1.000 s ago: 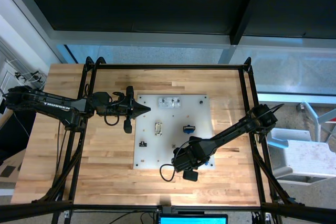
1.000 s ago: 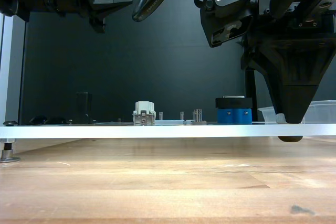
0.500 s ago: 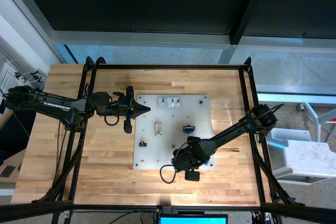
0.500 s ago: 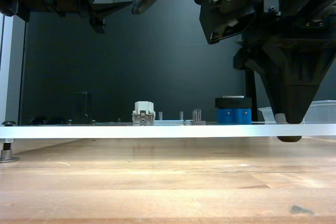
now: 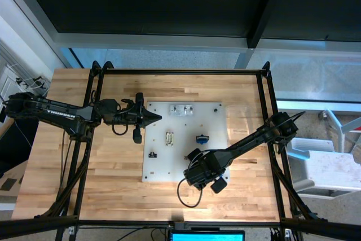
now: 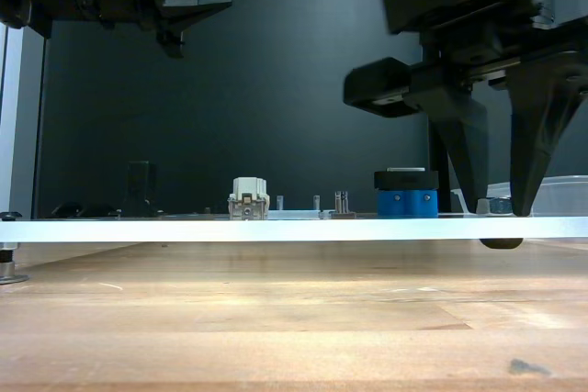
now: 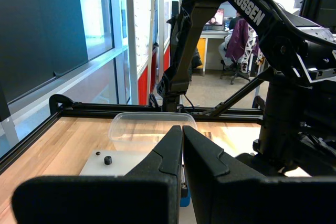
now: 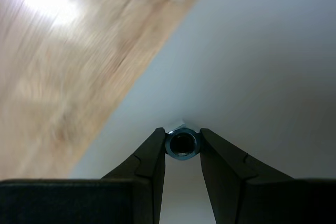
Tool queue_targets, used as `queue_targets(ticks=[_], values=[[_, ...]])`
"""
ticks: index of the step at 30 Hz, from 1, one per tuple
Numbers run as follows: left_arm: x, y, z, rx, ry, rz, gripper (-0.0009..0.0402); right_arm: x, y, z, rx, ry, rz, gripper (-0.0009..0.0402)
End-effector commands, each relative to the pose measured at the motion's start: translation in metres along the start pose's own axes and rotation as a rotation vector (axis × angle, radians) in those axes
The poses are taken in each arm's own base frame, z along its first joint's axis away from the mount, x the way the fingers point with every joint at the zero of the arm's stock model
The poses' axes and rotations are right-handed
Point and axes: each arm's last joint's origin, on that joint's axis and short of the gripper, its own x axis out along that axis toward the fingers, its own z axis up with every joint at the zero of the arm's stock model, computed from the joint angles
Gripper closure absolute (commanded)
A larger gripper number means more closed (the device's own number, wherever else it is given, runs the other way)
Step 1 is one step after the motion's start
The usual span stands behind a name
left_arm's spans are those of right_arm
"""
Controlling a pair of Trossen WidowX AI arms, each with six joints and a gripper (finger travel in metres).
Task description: Unfasten the M12 fastener and place in the container
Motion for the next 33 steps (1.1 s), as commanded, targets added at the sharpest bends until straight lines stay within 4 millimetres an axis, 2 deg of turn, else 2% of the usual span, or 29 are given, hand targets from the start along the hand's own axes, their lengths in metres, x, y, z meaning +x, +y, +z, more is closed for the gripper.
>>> queue_targets(ticks=[1,8,11,28,33], values=[[0.0000,0.0001,0.0002,0.000,-0.001,0.000,0.0393,-0.0003,-0.0006,0.0001,-0.190,-0.001,-0.004,0.0391],[0.0000,0.0000,0.0001,0.000,0.000,0.000,0.0393,-0.0003,-0.0005,-0.0002,-0.519,0.003,-0.002,0.0391],[0.0000,0.0000,0.0001,0.000,0.000,0.000,0.0393,-0.0003,-0.0002,-0.0006,-0.597,0.007,0.000,0.0391],[0.0000,0.0000,0.0001,0.000,0.000,0.000,0.0393,-0.0003,-0.0001,-0.0009,-0.622,0.009,0.003,0.0390],[0.0000,0.0000,0.0001,0.000,0.000,0.000,0.0393,-0.0003,0.0000,-0.0009,-0.622,0.009,0.003,0.0358]])
